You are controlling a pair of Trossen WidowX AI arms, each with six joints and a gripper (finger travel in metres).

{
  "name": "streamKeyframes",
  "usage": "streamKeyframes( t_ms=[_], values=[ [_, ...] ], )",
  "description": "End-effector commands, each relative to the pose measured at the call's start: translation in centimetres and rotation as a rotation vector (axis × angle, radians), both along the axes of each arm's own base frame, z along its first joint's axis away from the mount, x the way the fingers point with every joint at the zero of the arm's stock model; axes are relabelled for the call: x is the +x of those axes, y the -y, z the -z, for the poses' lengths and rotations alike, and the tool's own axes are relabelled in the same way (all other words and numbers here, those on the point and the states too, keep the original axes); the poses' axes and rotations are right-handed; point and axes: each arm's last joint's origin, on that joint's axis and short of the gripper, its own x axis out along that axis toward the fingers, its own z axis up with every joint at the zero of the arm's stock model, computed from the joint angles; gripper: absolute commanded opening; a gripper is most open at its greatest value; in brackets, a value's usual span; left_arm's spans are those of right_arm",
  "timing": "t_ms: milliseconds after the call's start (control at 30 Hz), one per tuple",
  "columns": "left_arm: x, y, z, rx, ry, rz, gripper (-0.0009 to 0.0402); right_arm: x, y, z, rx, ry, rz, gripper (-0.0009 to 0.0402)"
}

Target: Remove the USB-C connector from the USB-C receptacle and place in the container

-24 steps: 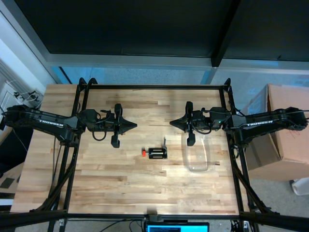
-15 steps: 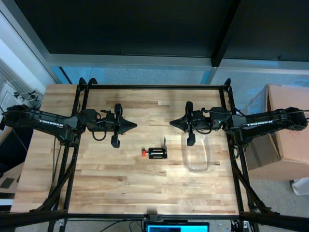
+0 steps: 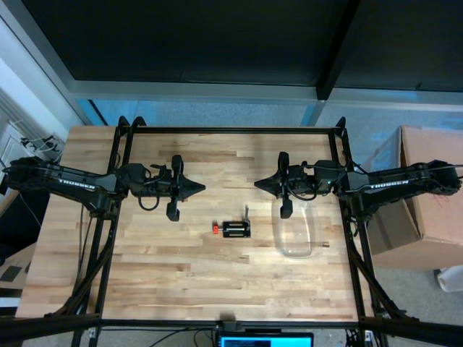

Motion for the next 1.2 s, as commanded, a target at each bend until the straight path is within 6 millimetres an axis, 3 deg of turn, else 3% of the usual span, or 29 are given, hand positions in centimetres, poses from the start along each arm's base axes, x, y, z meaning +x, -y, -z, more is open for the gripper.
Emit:
streamKeyframes(
  t_ms=[33,500,733,1200],
  values=[
    [0.0,0.0,0.0,0.0,0.0,0.0,0.0,0.1,-0.4,0.0,0.007,-0.096,-0.016,0.0],
    [0.0,0.0,0.0,0.0,0.0,0.0,0.0,0.8,-4.5,-1.5,0.028,-0.782,-0.042,0.0],
    [0.0,0.0,0.0,0.0,0.0,0.0,0.0,1.9,-5.3,-3.2,0.016,-1.037,-0.016,0.0],
    [0.0,0.0,0.0,0.0,0.0,0.0,0.0,4.7,-5.9,-5.2,0.007,-1.176,0.011,0.0]
  ],
)
